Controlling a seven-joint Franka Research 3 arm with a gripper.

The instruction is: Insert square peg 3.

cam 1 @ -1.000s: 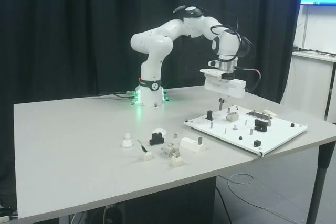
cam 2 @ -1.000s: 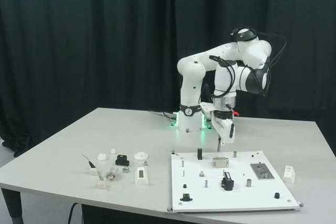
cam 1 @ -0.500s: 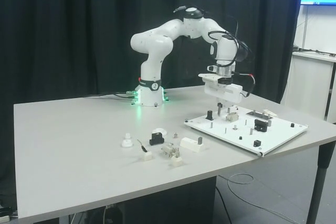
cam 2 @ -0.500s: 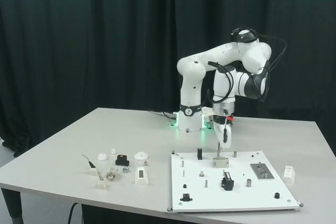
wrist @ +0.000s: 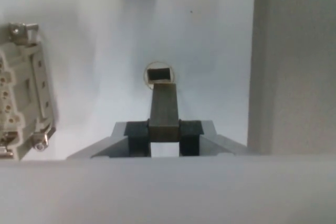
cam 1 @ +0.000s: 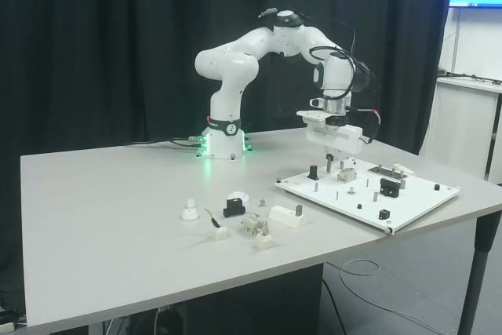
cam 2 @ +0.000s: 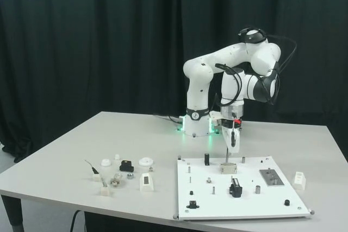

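So the grey table [cam 1: 102,202] takes up most of both room views, with the white arm [cam 2: 217,66] bolted near its back edge and green lights glowing at the base. Next biggest is the white board [cam 2: 242,207] lying flat on the table, which carries a scatter of little fixtures: several short upright pins, a few black blocks, one grey plate on its far side. They're too small in the room views for a proper count.

The gripper [wrist: 164,129] is clamped on the square peg [wrist: 163,107]; the wrist view shows the two black pads squeezing it from either side. The peg hangs point-down over a square hole [wrist: 158,73] in the board, lined up with it. I can't tell whether the tip is already in the opening or just above it. In the second room view the peg [cam 2: 227,155] is a thin vertical sliver above a small grey block [cam 2: 228,167].

One multi-pin connector [wrist: 22,90] sits near the hole in the wrist view, cut off at the picture's edge.

Off the board there's a cluster of loose small parts [cam 2: 122,173] on the table, white and black bits, maybe eight or so, hard to separate.
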